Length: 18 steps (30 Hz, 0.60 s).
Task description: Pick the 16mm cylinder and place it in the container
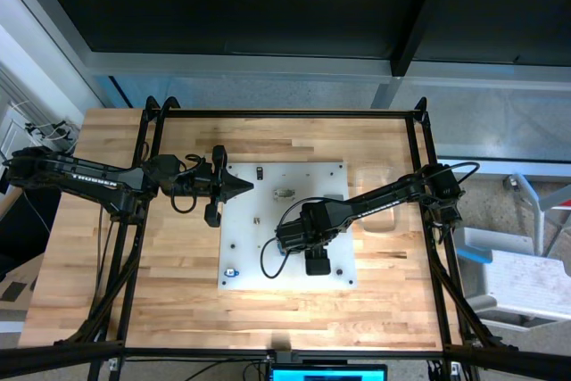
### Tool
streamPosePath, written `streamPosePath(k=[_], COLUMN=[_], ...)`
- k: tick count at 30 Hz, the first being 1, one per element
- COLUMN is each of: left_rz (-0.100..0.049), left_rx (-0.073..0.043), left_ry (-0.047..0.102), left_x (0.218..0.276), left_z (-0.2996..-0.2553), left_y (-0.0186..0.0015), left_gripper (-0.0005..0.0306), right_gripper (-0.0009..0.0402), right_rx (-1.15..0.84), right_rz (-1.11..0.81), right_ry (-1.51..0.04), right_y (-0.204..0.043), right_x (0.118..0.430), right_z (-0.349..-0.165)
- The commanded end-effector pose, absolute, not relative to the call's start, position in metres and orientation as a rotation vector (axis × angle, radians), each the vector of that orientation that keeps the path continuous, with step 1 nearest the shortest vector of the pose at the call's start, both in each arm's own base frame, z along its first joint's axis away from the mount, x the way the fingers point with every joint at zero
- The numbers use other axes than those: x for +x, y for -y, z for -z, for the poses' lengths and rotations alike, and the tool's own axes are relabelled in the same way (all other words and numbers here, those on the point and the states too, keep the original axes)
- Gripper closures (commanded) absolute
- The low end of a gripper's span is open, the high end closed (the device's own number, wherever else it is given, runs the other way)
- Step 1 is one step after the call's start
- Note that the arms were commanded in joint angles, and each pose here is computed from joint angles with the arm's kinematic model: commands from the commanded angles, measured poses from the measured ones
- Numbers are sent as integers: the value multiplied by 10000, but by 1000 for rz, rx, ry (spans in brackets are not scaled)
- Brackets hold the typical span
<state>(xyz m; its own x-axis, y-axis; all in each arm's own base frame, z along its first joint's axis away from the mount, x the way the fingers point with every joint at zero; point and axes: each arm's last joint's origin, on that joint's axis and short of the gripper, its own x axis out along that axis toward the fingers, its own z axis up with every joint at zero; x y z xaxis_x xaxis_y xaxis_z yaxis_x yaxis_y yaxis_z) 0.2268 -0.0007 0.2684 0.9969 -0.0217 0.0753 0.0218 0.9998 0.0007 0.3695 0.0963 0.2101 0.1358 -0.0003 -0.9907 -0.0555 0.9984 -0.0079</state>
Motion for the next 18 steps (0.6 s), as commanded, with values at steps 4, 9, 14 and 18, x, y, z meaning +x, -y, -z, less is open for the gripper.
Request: streamPosePath(k=[4,9,14,18], left_rz=[22,21,21,21], left_rx=[0,0,0,0], left_ry=[76,76,76,76], left_x=[2268,2268,2268,2268], left_z=[-2686,-2686,-2686,-2686], left_y=[7,6,6,6], left_gripper=[300,300,300,300], right_gripper=[205,205,205,215], right_rx=[-44,-43,-46,-52], right_rz=[-40,-39,-40,-33], right_ry=[-1428,-1426,-1428,-1423], right_y=[-958,-951,-945,-941], right_x=[3686,3677,3666,3668], right_z=[-2027,-1970,-1926,-1926])
